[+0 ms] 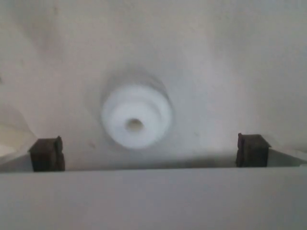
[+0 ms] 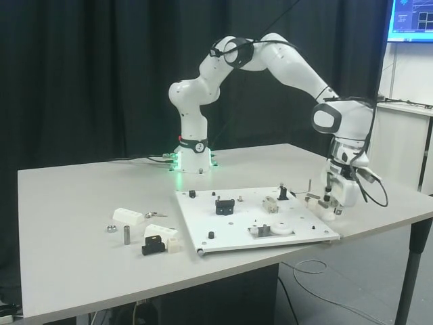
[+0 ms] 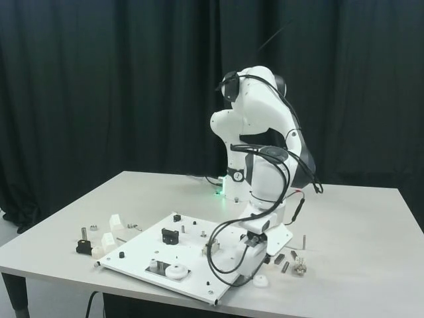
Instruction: Remove small gear.
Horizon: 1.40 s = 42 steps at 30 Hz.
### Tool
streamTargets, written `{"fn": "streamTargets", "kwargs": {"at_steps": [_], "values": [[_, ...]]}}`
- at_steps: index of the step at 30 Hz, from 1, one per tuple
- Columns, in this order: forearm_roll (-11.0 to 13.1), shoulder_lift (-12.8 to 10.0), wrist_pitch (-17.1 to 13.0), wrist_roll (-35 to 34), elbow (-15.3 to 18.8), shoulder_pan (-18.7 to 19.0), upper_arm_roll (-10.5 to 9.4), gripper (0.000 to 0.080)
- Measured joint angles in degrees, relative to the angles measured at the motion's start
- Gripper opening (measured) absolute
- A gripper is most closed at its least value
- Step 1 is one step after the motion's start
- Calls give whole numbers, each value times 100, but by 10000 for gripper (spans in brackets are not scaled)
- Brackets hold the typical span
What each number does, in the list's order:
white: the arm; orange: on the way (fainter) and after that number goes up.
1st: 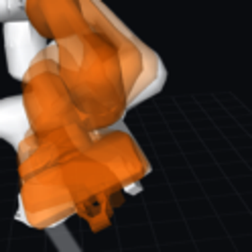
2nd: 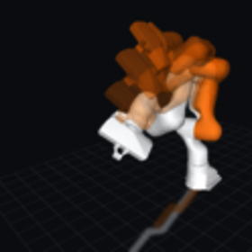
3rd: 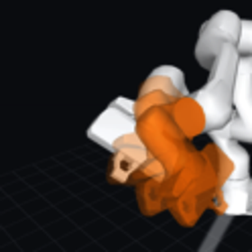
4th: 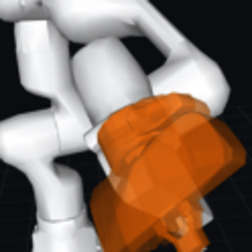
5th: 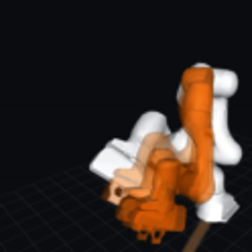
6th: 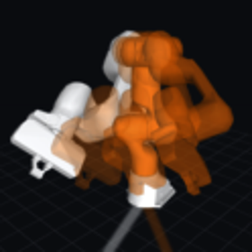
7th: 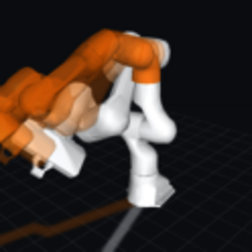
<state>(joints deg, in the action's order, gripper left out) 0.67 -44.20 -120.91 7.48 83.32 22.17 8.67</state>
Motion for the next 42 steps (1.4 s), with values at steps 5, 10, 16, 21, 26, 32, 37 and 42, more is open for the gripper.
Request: {"fn": "streamTargets", "kwargs": {"at_steps": [5,10,16,21,26,32,37,42], "values": [[-253,63,149,0,-80,-6,119,800],[-541,139,384,0,-196,-55,246,800],[-956,237,676,25,-322,-289,240,800],[-1225,331,848,155,-369,-587,156,800],[-1458,408,937,366,-388,-1015,-38,800],[-1551,463,964,718,-388,-1590,-309,800],[-1548,464,960,1018,-384,-1964,-436,800],[-1477,450,900,1229,-340,-2209,-496,800]]}}
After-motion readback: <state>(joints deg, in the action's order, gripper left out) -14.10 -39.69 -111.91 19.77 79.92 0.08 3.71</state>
